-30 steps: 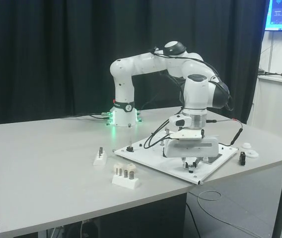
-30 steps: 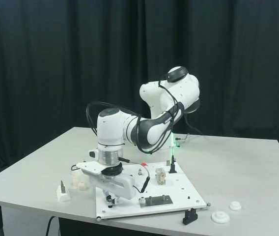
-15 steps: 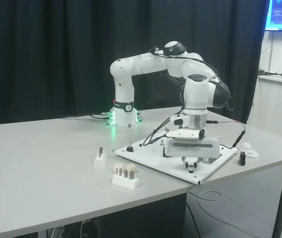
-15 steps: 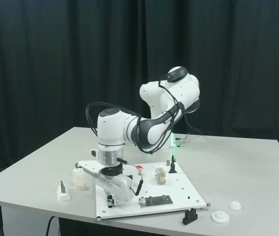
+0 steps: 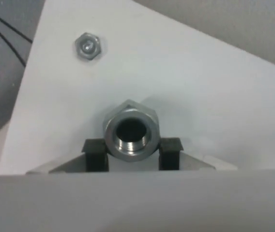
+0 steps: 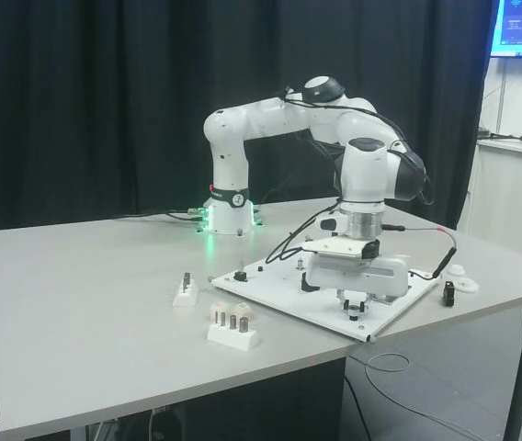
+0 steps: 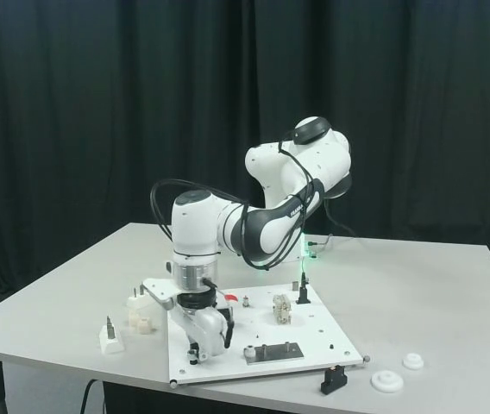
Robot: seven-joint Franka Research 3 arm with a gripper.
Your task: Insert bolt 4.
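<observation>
Bolt 4 (image 5: 130,136) sits clamped between the end effector (image 5: 131,154) fingers; white board (image 5: 200,96) beneath.

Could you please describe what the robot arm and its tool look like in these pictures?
The arm is white with rounded segments and black joint bands; a black cap tops its highest joint. Green lights glow around its base. Black cables loop from the arm to the wrist. The tool has a wide white body and two short black fingers.
</observation>
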